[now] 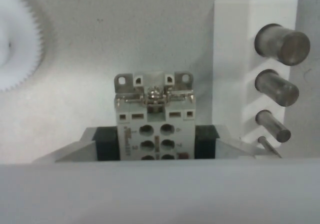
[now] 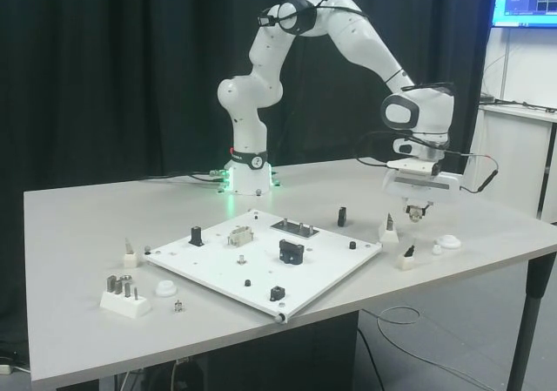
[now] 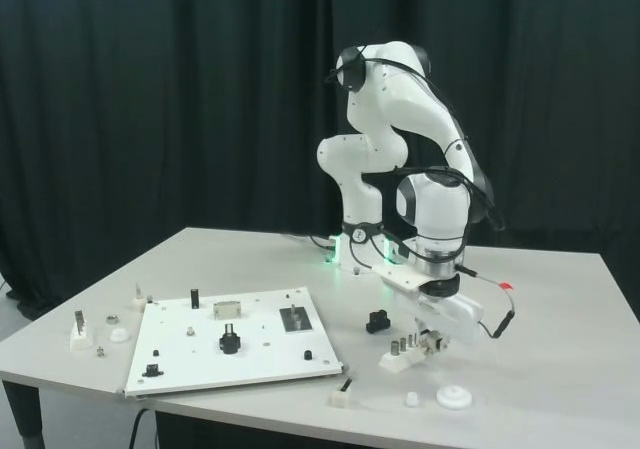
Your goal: Pick waterproof.
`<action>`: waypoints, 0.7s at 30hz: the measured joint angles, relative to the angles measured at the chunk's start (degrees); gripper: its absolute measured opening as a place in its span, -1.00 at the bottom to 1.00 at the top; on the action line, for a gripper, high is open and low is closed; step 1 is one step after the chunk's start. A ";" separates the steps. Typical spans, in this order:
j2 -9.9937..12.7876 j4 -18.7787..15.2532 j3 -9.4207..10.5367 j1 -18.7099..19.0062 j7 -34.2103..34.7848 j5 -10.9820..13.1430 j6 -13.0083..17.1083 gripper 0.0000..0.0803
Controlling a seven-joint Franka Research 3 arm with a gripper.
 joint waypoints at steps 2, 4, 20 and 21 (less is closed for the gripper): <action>0.00 0.15 0.00 0.00 -0.76 -0.03 -0.44 -0.22; 0.00 0.37 -0.01 0.00 -2.49 -0.03 -0.98 -0.22; 0.00 1.37 -1.36 -0.13 -7.34 -0.03 -4.74 -0.22; 0.00 1.38 -1.50 -0.13 -7.70 -0.03 -5.07 -0.22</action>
